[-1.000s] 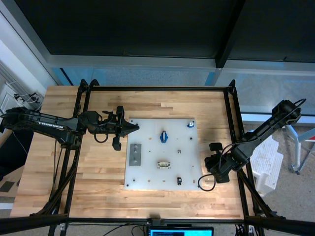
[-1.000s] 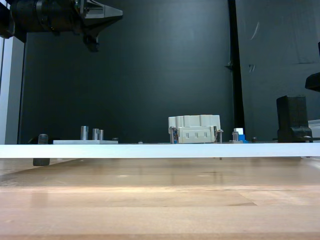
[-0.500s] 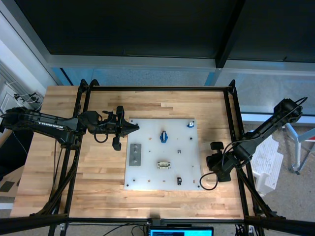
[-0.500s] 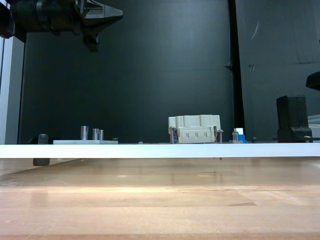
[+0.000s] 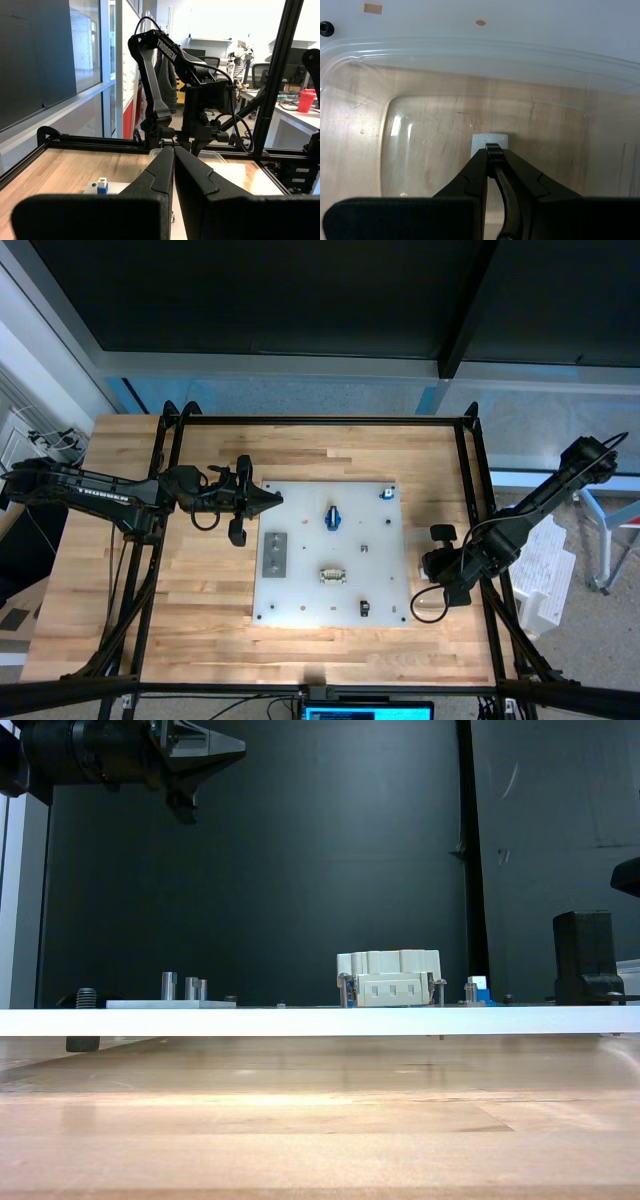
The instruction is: Pick the USB connector and install on taskboard
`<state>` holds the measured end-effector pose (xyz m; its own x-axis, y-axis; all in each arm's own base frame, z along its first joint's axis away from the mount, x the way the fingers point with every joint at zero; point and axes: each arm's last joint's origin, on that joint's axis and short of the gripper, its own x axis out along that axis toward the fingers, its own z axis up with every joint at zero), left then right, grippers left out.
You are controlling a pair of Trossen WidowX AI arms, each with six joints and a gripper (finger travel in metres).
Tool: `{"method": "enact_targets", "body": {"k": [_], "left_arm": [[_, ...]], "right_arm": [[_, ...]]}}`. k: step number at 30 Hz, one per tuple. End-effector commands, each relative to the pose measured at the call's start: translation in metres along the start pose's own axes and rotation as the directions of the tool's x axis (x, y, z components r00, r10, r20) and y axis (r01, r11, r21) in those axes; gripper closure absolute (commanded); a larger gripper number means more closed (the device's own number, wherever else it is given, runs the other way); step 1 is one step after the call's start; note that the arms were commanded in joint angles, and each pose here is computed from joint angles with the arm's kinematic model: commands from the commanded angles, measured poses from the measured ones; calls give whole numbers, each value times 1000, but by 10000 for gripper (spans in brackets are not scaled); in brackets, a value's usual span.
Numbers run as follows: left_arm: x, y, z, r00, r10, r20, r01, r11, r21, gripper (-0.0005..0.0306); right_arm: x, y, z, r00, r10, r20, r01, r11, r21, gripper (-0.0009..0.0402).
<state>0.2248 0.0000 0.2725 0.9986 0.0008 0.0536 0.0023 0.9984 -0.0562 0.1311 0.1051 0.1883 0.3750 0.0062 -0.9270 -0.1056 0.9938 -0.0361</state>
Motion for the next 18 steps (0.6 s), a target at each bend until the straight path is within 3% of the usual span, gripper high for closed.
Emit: {"method": "enact_targets", "body": {"k": [1, 9, 13, 18], "left_arm": [[0, 0, 0, 1000, 0, 0, 0, 1000, 0, 300], [0, 0, 0, 1000, 0, 0, 0, 1000, 0, 300], [0, 0, 0, 1000, 0, 0, 0, 1000, 0, 300], [0, 0, 0, 1000, 0, 0, 0, 1000, 0, 300]], "right_arm": [[-2, -1, -1, 1000, 3, 4, -3, 1000, 0, 393], [-7, -2, -1, 1000, 5, 6, -5, 1000, -1, 393], [-19, -2, 6, 1000, 2, 0, -2, 1000, -2, 393], [-36, 2, 19, 999, 25, 32, -25, 1000, 8, 393]]}}
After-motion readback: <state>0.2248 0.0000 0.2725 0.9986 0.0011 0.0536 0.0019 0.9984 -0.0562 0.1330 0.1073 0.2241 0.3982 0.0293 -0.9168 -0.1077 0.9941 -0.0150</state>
